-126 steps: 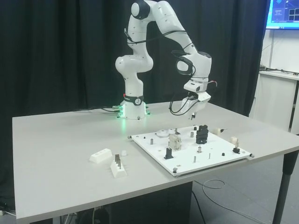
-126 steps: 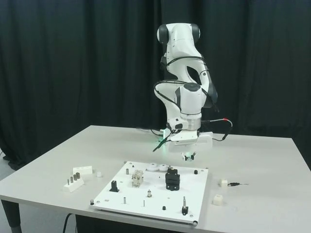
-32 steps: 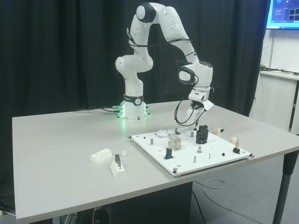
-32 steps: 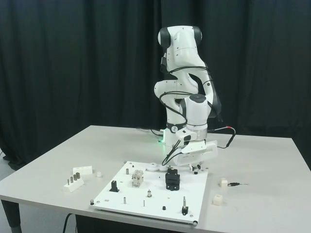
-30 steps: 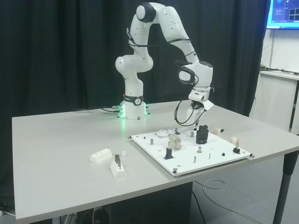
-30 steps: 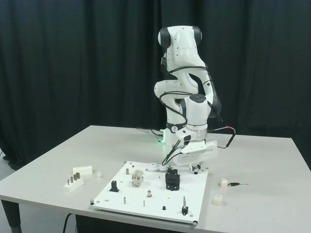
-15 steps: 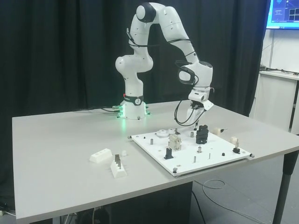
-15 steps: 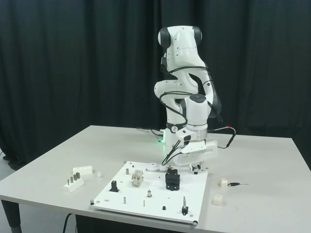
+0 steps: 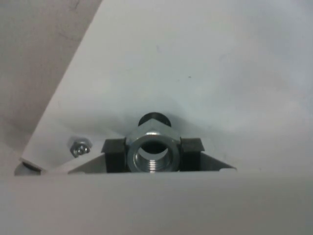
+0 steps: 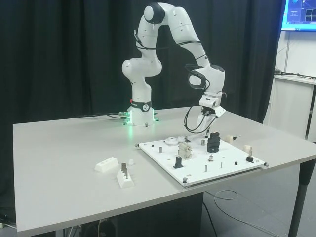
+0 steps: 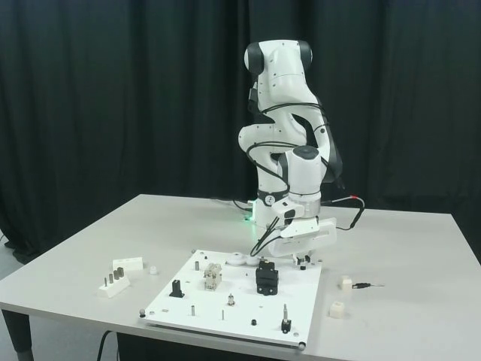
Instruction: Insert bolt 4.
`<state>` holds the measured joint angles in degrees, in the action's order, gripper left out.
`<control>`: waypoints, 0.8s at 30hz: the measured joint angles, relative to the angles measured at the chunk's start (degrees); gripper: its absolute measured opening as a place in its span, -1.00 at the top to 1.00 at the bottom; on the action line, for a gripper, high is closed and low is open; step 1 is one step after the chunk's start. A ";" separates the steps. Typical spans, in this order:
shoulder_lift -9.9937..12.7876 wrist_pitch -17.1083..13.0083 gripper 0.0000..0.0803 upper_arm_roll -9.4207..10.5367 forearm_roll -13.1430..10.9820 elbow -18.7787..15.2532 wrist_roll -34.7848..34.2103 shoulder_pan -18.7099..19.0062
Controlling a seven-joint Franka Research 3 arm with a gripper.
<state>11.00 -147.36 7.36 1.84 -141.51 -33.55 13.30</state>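
Since 4.2 s ago the arm has come down, and its claw (image 11: 304, 262) now sits low over the far corner of the white board (image 11: 225, 289) on the grey counter (image 10: 64, 148). In the wrist view, the claw pinches bolt 4 (image 9: 152, 156) between 2 black fingers (image 9: 113, 154), its hollow head facing the camera, directly above a dark hole (image 9: 154, 119) near the board's corner nut (image 9: 80, 146).

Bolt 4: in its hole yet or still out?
Cannot tell how deep. In the wrist view the bolt stands upright between the gripper pads, directly over a dark hole near the white board corner.
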 joint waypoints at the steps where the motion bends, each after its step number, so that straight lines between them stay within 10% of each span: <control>1: 0.00 0.00 0.44 0.00 0.00 0.00 0.00 0.00; 24: 0.18 -0.47 0.44 0.06 1.79 -0.03 -0.02 0.00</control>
<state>11.18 -147.83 7.42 3.63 -141.53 -33.57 13.30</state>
